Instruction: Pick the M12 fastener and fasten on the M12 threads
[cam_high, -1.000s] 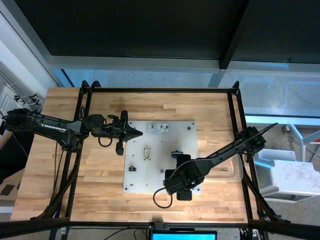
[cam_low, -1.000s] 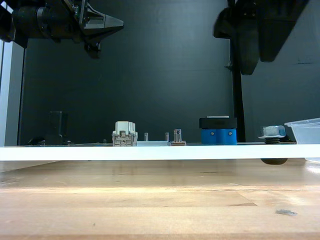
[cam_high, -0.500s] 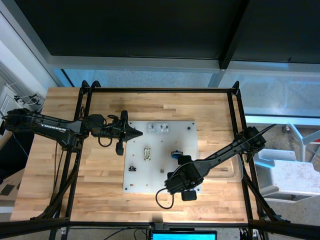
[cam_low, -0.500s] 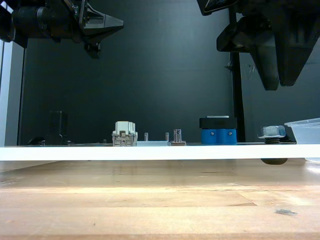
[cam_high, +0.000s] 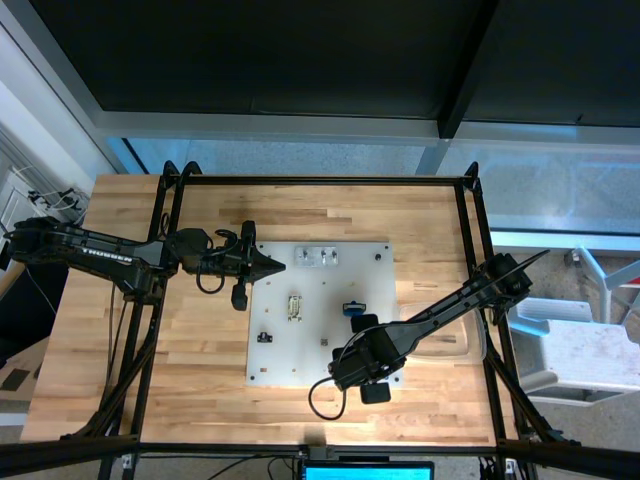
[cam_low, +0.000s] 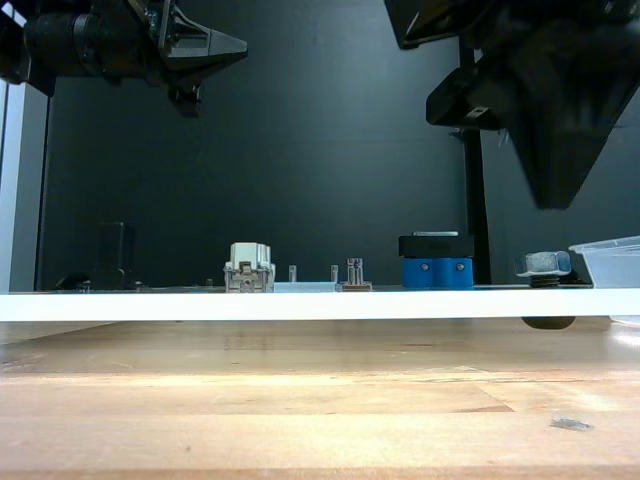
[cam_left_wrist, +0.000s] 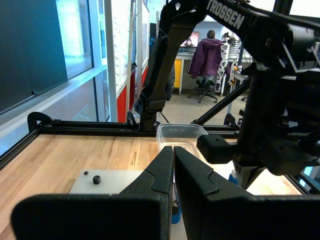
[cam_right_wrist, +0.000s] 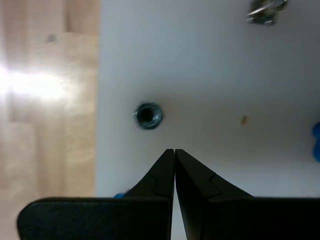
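My right gripper (cam_right_wrist: 174, 151) has its two fingers pressed together tip to tip, with nothing pinched between them. It hangs well above the white board (cam_right_wrist: 210, 75), pointing straight down at the near right part. Just beyond my fingertips, and clear of them, the M12 fastener (cam_right_wrist: 149, 115) sits on the board, seen end-on with a dark centre. From table height the fastener rests on top of the M12 threads (cam_low: 543, 283). The black ribs show just beneath it, so it is on its stud but not run fully down. The clear tray (cam_low: 612, 258) stands behind it and to the right. In the high view my own arm covers that spot. My left gripper (cam_left_wrist: 173, 149) is likewise closed and empty, held high over the board's far left part and pointing inward.
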